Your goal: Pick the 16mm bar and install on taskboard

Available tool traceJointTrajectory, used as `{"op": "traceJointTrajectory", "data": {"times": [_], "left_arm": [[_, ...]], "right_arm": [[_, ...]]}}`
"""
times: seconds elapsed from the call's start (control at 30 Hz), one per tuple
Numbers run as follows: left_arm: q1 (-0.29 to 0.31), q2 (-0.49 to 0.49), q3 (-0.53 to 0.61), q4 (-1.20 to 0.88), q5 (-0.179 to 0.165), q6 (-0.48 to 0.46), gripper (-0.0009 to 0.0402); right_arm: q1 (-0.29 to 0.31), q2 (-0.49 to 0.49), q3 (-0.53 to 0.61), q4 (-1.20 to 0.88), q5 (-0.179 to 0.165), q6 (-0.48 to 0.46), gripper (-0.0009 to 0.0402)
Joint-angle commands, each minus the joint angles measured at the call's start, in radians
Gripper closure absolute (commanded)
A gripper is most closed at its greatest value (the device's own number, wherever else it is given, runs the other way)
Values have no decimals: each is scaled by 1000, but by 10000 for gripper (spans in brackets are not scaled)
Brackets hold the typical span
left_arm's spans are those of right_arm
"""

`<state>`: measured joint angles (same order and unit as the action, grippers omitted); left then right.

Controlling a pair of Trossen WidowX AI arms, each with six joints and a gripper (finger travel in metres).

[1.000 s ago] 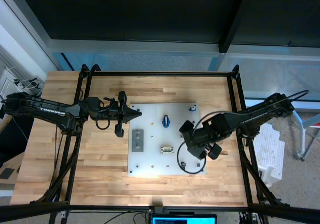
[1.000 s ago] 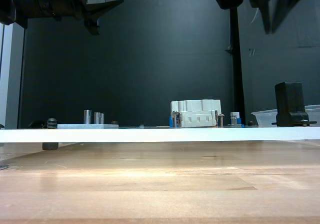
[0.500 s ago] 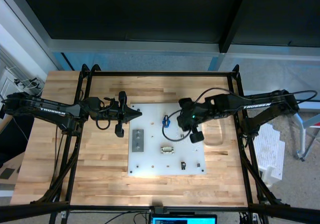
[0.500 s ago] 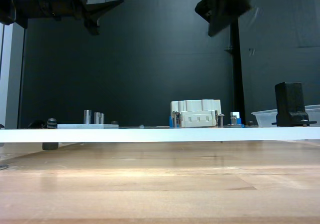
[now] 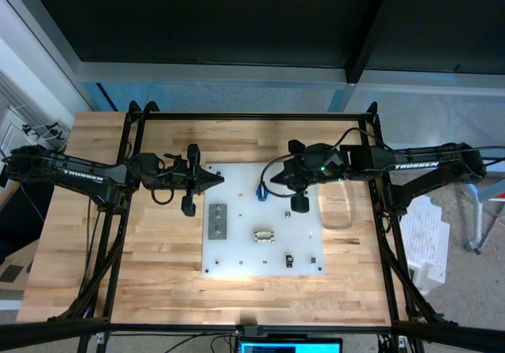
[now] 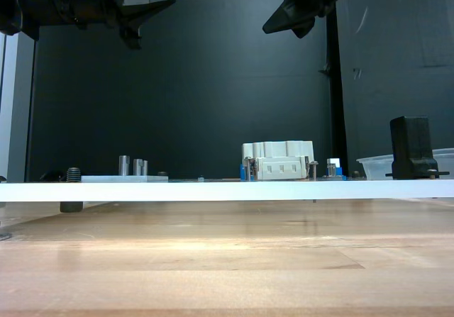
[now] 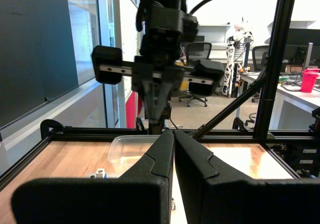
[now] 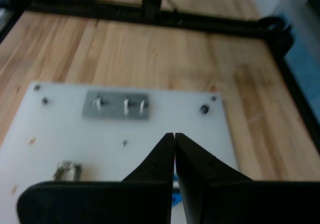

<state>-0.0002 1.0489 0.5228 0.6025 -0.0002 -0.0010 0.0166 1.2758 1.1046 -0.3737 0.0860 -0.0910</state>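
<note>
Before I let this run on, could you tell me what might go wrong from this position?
The right gripper hangs shut above the taskboard with no 16mm bar seen in its grip; it may carry nothing. The parked left gripper, also shut, points straight at it; moving left could clash them.

**TROSSEN lettering on both arms**

White "TROSSEN" is showing along the left arm (image 5: pixel 75 175), whose left gripper (image 5: pixel 219 178) is hanging over the taskboard's (image 5: pixel 237 250) left edge. It is also showing along the right arm (image 5: pixel 416 165), whose right gripper (image 5: pixel 274 179) is hovering near the blue fitting (image 5: pixel 261 191). No other text is readable.
</note>
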Motion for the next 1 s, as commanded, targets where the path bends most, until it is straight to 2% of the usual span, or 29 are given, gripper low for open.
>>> {"op": "traceJointTrajectory", "data": {"times": [0.03,0.33,0.4,0.9,1.0], "left_arm": [[0,0,0,0,0,0,393],[0,0,0,0,0,0,393],[0,0,0,0,0,0,393],[0,0,0,0,0,0,393],[0,0,0,0,0,0,393]], "right_arm": [[-6,-29,-56,110,0,5,394],[-8,-94,-201,457,-13,61,394],[-8,-105,-230,512,-32,63,393],[-8,-170,-437,839,-36,135,394],[-8,-170,-460,869,-74,142,394]]}}
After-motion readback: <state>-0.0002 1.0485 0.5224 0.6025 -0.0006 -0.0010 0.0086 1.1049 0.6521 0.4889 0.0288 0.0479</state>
